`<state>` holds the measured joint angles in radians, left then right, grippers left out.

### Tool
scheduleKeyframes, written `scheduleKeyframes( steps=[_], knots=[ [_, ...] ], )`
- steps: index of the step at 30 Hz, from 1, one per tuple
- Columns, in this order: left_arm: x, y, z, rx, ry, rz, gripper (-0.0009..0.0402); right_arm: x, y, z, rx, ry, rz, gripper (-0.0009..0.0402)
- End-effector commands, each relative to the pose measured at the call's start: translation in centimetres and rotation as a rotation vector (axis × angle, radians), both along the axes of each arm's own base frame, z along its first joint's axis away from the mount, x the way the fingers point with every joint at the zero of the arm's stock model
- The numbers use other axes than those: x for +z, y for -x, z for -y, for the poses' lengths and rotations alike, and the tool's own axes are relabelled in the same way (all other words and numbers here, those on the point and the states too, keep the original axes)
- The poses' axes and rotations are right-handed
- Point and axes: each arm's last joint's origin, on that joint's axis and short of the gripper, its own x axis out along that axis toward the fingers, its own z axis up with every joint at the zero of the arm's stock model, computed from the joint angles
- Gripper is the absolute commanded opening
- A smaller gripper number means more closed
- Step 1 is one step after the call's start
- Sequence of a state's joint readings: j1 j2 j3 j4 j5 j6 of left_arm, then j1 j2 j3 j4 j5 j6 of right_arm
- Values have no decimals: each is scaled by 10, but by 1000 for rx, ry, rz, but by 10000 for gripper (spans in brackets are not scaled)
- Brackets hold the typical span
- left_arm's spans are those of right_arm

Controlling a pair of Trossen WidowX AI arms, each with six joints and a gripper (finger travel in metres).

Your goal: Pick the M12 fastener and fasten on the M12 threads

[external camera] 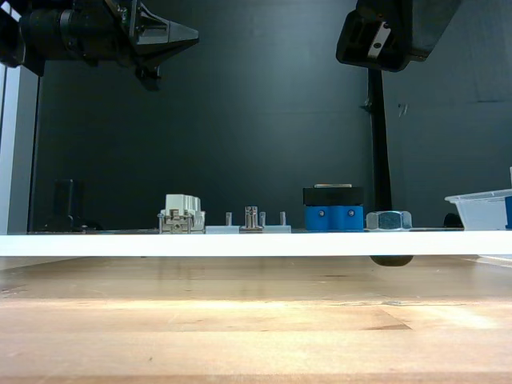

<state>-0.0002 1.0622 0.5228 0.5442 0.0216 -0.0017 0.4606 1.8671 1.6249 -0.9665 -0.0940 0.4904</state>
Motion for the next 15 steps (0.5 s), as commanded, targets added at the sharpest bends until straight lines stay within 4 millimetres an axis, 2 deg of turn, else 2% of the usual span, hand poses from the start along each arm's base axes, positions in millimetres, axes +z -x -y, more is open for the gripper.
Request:
scheduleKeyframes(
  steps=[1, 15],
  knots=[
    [0, 0, 0, 0, 0, 0, 0, 0, 0, 0, 0, 1, 0, 0],
    [0, 0, 0, 0, 0, 0, 0, 0, 0, 0, -8, 19, 10, 0]
  ],
)
